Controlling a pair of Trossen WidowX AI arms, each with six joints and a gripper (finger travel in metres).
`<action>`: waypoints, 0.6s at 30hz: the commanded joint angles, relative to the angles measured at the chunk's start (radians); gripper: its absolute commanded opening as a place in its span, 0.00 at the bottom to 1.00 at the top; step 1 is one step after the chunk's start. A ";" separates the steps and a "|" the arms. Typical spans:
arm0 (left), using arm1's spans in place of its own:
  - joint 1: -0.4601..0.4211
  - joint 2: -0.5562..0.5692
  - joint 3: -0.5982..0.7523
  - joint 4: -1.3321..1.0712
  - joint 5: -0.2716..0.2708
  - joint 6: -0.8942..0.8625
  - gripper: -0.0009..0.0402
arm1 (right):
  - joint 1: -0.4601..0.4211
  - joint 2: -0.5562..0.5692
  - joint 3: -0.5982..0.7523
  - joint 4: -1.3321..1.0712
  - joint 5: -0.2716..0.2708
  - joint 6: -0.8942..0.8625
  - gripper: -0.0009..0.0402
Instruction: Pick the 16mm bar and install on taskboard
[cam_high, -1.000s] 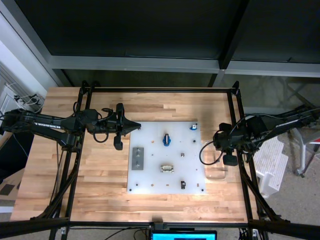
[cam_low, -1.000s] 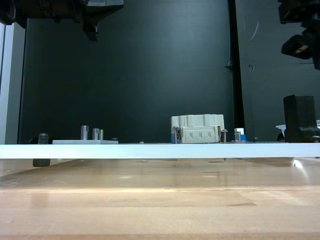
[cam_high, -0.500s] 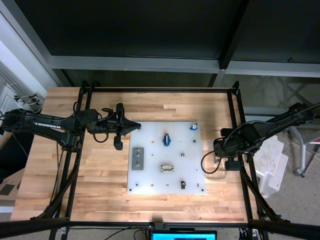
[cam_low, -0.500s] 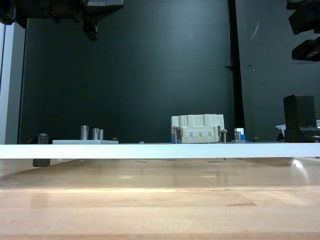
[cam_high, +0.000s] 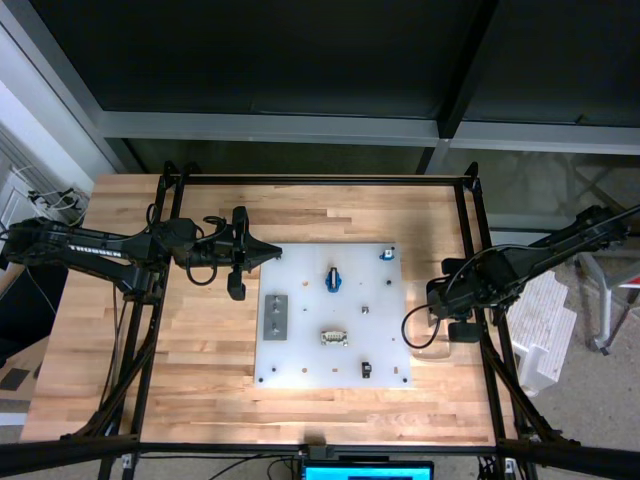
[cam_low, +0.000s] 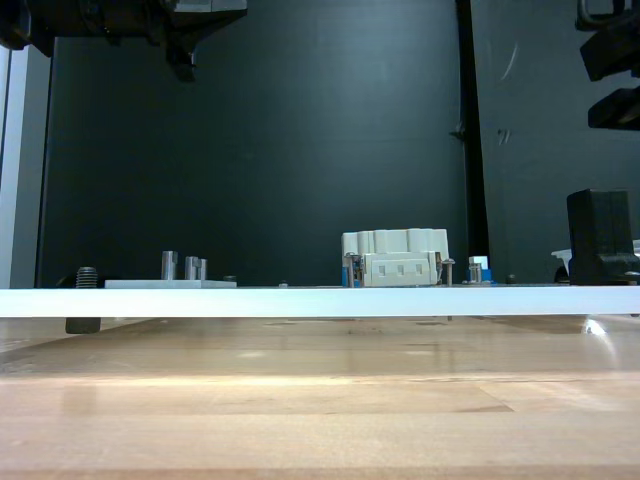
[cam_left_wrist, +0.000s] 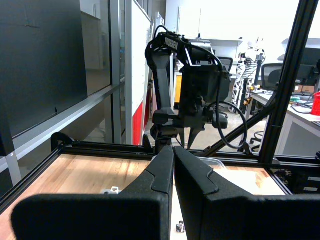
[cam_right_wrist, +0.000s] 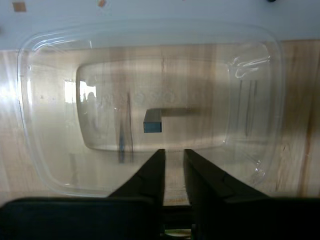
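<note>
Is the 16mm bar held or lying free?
The 16mm bar lies free in the clear tray; the right pincer, slightly open, hangs above it. The left pincer, shut, hovers over the board's far-left corner.

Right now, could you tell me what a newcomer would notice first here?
The right gripper hangs open over a clear tray right of the board, where the bar lies free. The left gripper, shut, hovers high above the board's far left corner.

In the low view, the left end effector (cam_left_wrist: 173, 150) and right end effector (cam_right_wrist: 173, 156) are cut off by the picture's edges. The 16mm bar (cam_right_wrist: 152, 121) is blurred along its length.
</note>
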 joint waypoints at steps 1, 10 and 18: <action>0.000 0.000 0.000 0.000 0.000 0.000 0.02 | 0.014 0.000 -0.019 0.026 0.003 0.018 0.29; 0.000 0.000 0.000 0.000 0.000 0.000 0.02 | 0.049 0.019 -0.102 0.125 0.003 0.043 0.52; 0.000 0.000 0.000 0.000 0.000 0.000 0.02 | 0.073 0.035 -0.161 0.204 0.003 0.073 0.52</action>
